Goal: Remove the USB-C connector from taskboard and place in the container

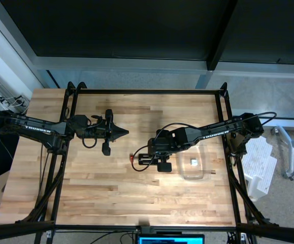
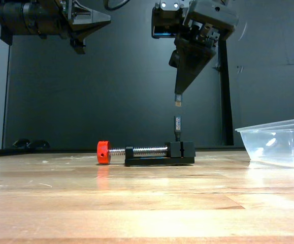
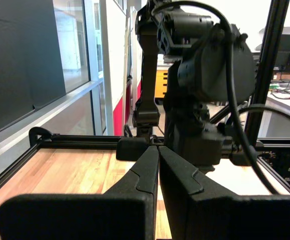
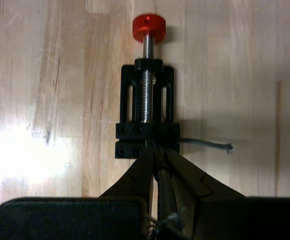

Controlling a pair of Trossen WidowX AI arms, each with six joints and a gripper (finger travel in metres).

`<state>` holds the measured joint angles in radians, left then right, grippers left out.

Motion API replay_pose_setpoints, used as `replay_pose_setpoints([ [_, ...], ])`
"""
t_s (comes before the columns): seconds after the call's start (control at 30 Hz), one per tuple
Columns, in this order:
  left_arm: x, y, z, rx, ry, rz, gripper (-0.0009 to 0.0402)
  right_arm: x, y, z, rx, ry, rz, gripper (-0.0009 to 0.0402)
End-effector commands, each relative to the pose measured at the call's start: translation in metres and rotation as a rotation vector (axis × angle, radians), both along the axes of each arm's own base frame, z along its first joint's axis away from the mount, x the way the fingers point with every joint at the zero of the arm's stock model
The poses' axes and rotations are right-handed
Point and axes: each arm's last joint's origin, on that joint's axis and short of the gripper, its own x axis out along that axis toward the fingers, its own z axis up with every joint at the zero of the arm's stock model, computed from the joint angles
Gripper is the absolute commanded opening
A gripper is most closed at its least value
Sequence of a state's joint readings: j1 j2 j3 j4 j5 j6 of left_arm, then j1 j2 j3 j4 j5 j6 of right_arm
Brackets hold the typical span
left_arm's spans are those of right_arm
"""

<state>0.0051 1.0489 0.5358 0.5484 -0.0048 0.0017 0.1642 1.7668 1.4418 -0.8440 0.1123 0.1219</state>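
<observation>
Beside the container (image 2: pixel 268 128), right hand (image 2: pixel 177 94) pinches the mostly hidden USB-C connector (image 2: pixel 177 101) above taskboard (image 2: pixel 159 155); left hand (image 1: pixel 125 133) closed aloft.

High view overhead; low view table-level; both share the taskboard (image 2: pixel 157 161).

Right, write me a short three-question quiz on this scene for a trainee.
1. True or false: the left gripper hangs over the container.
2. What does the right gripper hold, and where?
3. What lies in the container? A a white cube; B an orange knob; C a screw.
Key: 1 false, it is shut, parked high at the left, away from it. 2 The USB-C connector, shut on it just above the taskboard. 3 A.
</observation>
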Motion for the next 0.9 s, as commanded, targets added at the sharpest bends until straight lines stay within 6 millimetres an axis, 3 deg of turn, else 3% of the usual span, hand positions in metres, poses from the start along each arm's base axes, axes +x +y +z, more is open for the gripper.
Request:
replay_pose_setpoints([
  [0.03,0.000,0.000,0.000,0.000,0.001,0.000,0.0000,-0.001,0.000,0.000,0.002,0.005,0.000,0.0000],
  [0.43,0.000,0.000,0.000,0.000,0.001,0.000,0.0000,-0.017,0.007,0.020,0.016,-0.021,0.009,0.0000],
  [0.67,0.000,0.000,0.000,0.000,0.001,0.000,0.0000,-0.043,0.012,0.029,0.017,-0.016,0.028,0.0000],
  [0.9,0.000,0.000,0.000,0.000,0.001,0.000,0.0000,-0.073,0.009,0.027,0.030,-0.006,0.016,0.0000],
])
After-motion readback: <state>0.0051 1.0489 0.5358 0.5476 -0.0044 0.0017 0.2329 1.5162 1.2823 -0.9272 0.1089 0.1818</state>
